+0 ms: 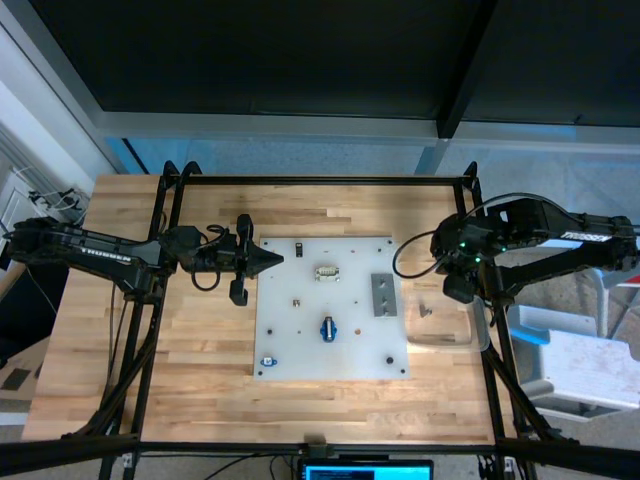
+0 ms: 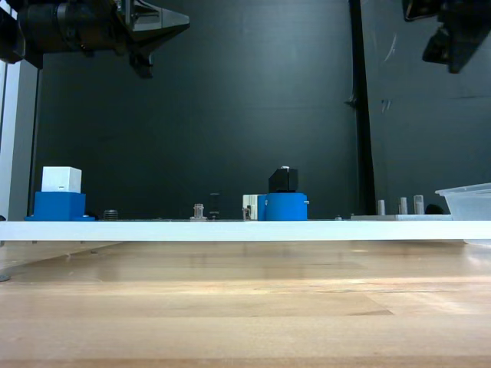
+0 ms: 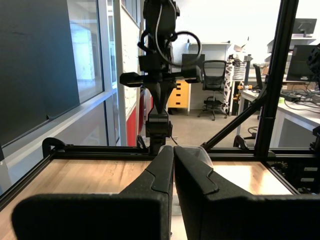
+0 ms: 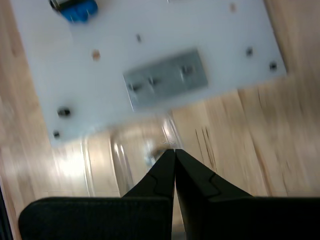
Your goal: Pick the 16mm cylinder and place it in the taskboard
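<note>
Reaching inward from the left edge of the wooden table, the left arm is held level and high. The left gripper is poised over the left rim of the taskboard, with its fingers pressed together on nothing. The right arm is bent downward from the right edge. The right gripper is pointed down at the clear tray, fingers likewise pressed together and empty; in the low view it is seen well above the tray. The tray is set just beside the taskboard's right edge. On the taskboard are shown a grey block with three upright pegs near the right edge, a blue fitting near the centre, a beige connector farther back, and a small blue-and-white piece at the near left corner. The cylinder is seen as a small grey thing lying in the tray, near its left wall and apart from both grippers. Its long axis and heading cannot be told.
</note>
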`<state>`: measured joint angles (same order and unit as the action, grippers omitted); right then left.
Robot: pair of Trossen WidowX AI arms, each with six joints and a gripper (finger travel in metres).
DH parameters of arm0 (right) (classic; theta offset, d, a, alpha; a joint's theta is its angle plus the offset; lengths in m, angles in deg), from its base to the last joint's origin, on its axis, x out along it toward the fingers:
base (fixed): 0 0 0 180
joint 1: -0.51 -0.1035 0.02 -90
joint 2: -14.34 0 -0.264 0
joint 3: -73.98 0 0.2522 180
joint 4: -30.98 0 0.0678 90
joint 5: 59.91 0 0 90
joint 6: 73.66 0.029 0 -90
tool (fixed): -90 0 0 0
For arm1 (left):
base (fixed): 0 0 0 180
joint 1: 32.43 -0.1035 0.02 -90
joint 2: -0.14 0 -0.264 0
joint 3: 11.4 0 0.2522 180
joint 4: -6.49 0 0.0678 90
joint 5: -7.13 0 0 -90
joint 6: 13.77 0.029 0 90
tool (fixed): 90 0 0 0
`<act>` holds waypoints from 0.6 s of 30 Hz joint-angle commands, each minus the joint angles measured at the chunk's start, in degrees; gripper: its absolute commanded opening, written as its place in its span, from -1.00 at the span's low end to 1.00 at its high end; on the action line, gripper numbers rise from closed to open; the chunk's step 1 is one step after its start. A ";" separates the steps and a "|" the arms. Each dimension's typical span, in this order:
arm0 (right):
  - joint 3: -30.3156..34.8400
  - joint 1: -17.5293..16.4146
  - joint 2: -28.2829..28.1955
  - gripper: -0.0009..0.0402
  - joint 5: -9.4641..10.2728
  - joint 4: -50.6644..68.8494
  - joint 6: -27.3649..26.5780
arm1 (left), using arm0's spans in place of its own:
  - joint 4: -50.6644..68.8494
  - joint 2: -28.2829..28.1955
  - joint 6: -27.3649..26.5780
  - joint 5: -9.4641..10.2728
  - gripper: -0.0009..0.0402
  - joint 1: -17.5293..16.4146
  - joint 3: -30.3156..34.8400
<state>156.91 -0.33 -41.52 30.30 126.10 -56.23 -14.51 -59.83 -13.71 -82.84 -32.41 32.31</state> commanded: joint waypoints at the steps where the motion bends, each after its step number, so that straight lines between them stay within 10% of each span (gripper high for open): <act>1: -0.04 -1.33 -1.14 -0.96 -0.04 3.04 0.37 | 0.00 -0.02 0.00 -0.02 -0.96 0.00 0.00; 18: -0.04 -6.08 -4.20 -0.96 -0.11 5.18 1.77 | 0.00 -0.02 0.00 -0.02 -0.96 0.00 0.00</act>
<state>156.91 -6.30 -45.69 30.23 131.19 -54.44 -14.51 -59.83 -13.71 -82.86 -32.41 32.31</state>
